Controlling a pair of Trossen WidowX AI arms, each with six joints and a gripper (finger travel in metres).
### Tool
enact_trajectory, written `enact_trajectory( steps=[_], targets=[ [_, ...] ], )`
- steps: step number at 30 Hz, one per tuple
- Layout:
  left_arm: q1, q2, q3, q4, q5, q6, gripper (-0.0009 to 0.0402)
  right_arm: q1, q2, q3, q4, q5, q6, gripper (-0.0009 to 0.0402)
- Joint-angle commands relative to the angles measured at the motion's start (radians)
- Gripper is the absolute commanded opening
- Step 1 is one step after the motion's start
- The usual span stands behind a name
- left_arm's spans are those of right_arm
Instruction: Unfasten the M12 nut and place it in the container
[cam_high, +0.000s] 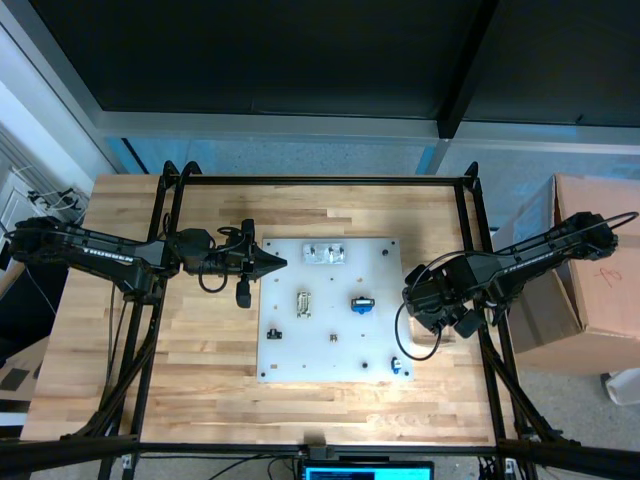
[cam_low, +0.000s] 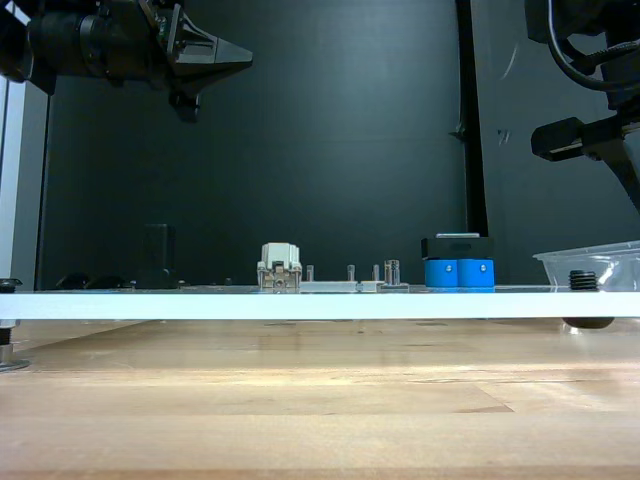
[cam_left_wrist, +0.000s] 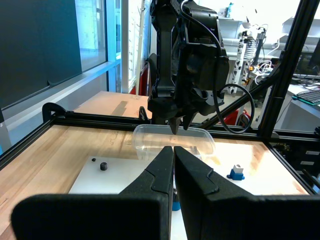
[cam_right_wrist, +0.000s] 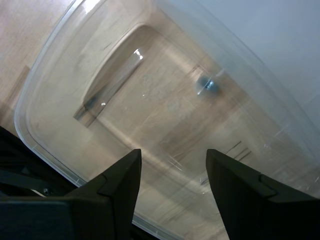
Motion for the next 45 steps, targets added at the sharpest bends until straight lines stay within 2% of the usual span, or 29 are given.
enact_trajectory(
  steps=[1, 5, 9, 11, 17, 18, 22, 25, 36, 39, 45],
  targets=[
    [0.0, 0.0, 0.0, 0.0, 0.0, 0.0, 0.0, -0.019, -0.013, 0.026, -0.007, 0.051, 0.099, 0.0143],
    [0.0, 0.0, 0.0, 0.0, 0.0, 0.0, 0.0, -0.087, -0.035, 0.101, -0.007, 0.079, 0.238, 0.0097],
    [0.0, 0.0, 0.0, 0.001, 0.0, 0.0, 0.0, -0.174, -0.048, 0.211, 0.006, 0.165, 0.382, 0.0035],
    [0.0, 0.0, 0.0, 0.001, 0.0, 0.0, 0.0, -0.209, -0.056, 0.256, 0.044, 0.169, 0.385, -0.0004],
    [0.0, 0.0, 0.0, 0.001, 0.0, 0.0, 0.0, -0.264, -0.121, 0.28, 0.359, 0.168, 0.383, 0.0001],
    [0.0, 0.0, 0.0, 0.001, 0.0, 0.0, 0.0, -0.274, -0.135, 0.272, 0.42, 0.161, 0.382, -0.0001],
    [0.0, 0.0, 0.0, 0.001, 0.0, 0.0, 0.0, -0.343, -0.189, 0.206, 0.68, 0.041, 0.388, -0.0001],
    [0.0, 0.0, 0.0, 0.001, 0.0, 0.0, 0.0, -0.383, -0.206, 0.141, 0.867, -0.014, 0.409, -0.0001],
    [0.0, 0.0, 0.0, 0.001, 0.0, 0.0, 0.0, -0.388, -0.209, -0.173, 1.529, -0.069, 0.465, 0.0],
    [0.0, 0.0, 0.0, 0.001, 0.0, 0.0, 0.0, -0.388, -0.209, -0.238, 1.624, -0.089, 0.466, 0.0],
    [0.0, 0.0, 0.0, 0.001, 0.0, 0.0, 0.0, -0.386, -0.209, -0.327, 1.709, -0.09, 0.505, 0.0]
  ],
)
